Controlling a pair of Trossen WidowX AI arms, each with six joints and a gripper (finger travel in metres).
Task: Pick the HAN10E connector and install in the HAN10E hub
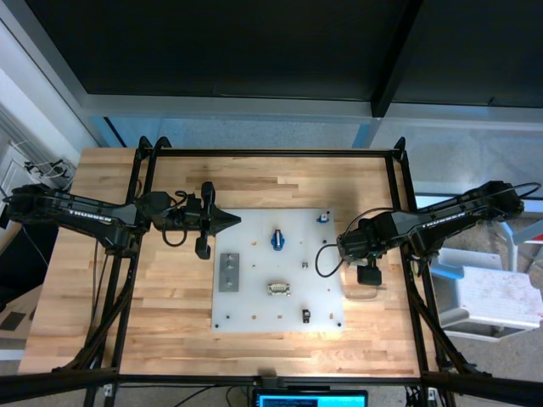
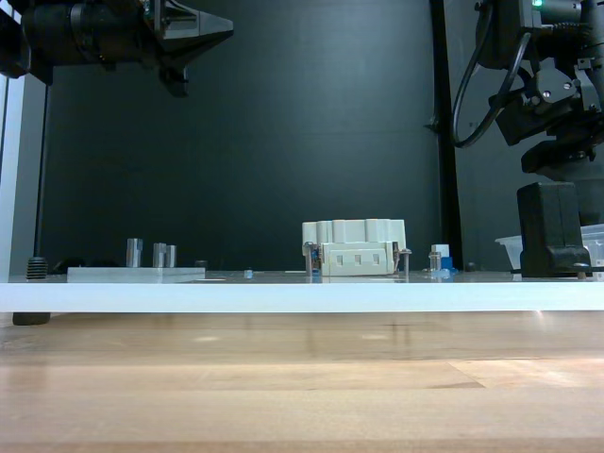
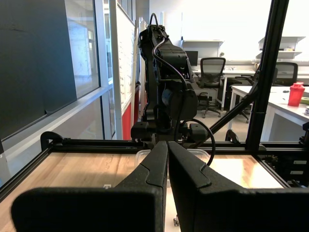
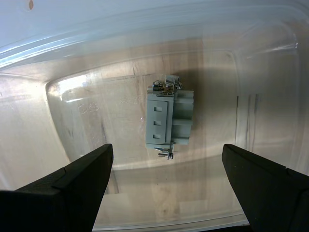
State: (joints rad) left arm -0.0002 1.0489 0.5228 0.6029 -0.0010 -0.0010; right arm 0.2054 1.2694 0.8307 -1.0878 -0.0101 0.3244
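Observation:
The HAN10E connector (image 4: pixel 169 118), a pale grey block with small screws at its ends, lies flat in a clear plastic tray (image 4: pixel 72 96) just right of the white plate (image 1: pixel 254 315). My right gripper (image 4: pixel 166 157) points down above it, open, with one finger on either side and nothing held. It shows in the high view (image 1: pixel 369 275) and the low view (image 2: pixel 552 231) too. The HAN10E hub (image 1: pixel 277 290), a silvery frame with a beige centre, is bolted near the plate's front middle (image 2: pixel 354 247). My left gripper (image 1: pixel 227 220) hovers shut, high over the plate's left edge (image 3: pixel 168 145).
On the plate stand a grey metal block with holes (image 1: pixel 229 271), a blue knob-like part (image 1: pixel 278 241), a small blue-white part (image 1: pixel 323 219) and a tiny black part (image 1: pixel 305 316). A black frame (image 1: pixel 271 153) rings the wooden table.

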